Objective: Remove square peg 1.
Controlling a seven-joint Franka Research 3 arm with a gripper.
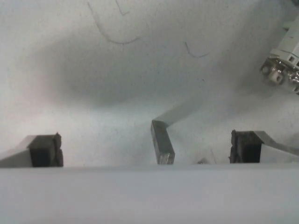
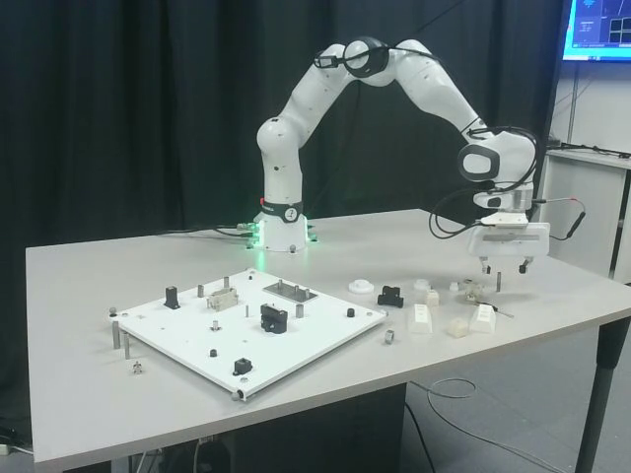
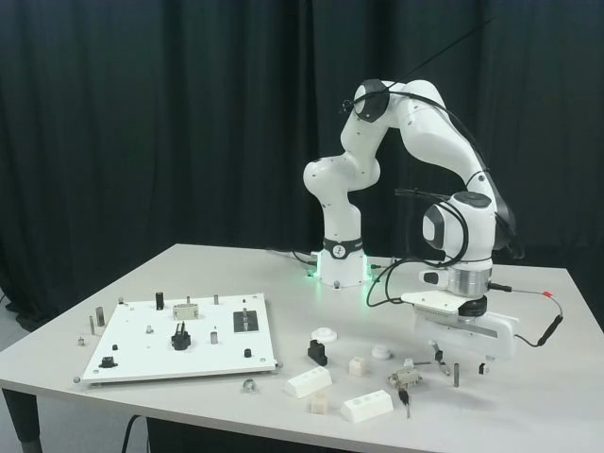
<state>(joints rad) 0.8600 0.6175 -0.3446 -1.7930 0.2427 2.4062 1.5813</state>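
Your white Franka arm reaches out from its green-lit base over the far end of the grey table, well apart from the white assembly board, with its gripper hovering low above the bare tabletop. In the wrist view you see the two black fingertips spread wide, and between them, touching neither, stands a grey square peg, upright on the table and casting a long shadow. The first room view shows you that peg as a thin post under the gripper body, its foot on the tabletop, just beside a small metal connector with a dark pin lying next to it. From the second room view you find the same peg standing near the table's front edge, under the gripper's white crossbar, with the connector close by. Several white blocks and a black bracket lie loose on the table between the gripper and the board. On the board you can make out other black and grey fittings, among them a black clamp near its middle and a grey plate with short posts. Whether the peg bears a number, you cannot tell.
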